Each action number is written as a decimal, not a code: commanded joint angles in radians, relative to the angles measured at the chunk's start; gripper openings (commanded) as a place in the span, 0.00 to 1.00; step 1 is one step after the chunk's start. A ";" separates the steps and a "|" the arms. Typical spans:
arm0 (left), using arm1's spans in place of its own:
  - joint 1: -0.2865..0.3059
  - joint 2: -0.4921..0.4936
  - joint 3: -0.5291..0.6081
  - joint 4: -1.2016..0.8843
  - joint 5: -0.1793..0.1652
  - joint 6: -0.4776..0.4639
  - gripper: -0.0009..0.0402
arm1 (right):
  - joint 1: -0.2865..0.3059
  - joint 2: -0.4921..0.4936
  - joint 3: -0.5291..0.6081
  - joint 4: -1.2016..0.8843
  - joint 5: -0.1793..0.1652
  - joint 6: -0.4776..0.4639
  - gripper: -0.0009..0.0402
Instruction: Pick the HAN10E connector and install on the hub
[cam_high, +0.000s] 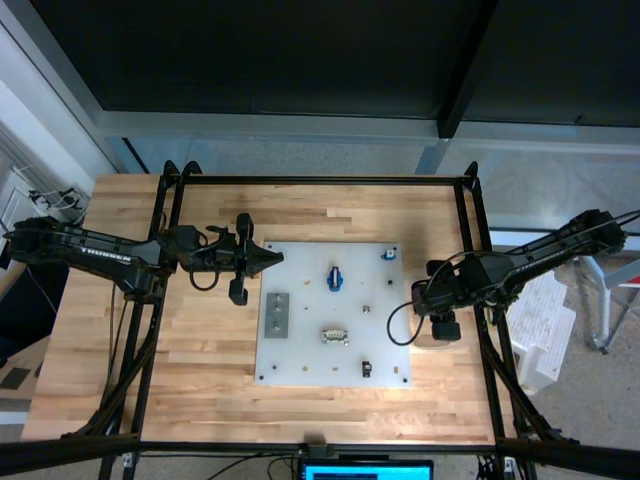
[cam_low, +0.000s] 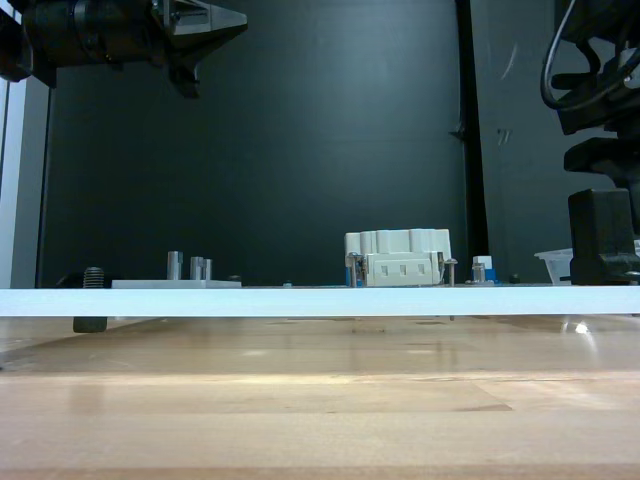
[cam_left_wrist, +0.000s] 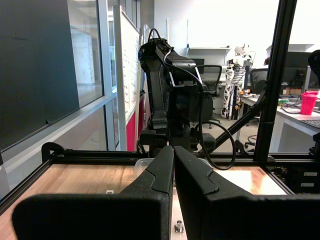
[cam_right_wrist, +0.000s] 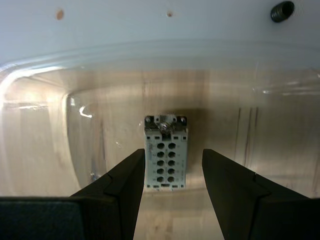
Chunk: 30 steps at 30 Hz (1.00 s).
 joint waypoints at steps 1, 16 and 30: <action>0.000 0.000 0.000 0.000 0.000 0.000 0.02 | 0.006 0.000 -0.003 0.000 0.006 0.001 0.41; 0.000 0.000 0.000 0.000 0.000 0.000 0.02 | 0.060 0.001 -0.043 -0.002 0.011 0.028 0.41; 0.000 0.000 0.000 0.000 0.000 0.000 0.02 | 0.079 0.019 -0.075 0.024 0.015 0.088 0.41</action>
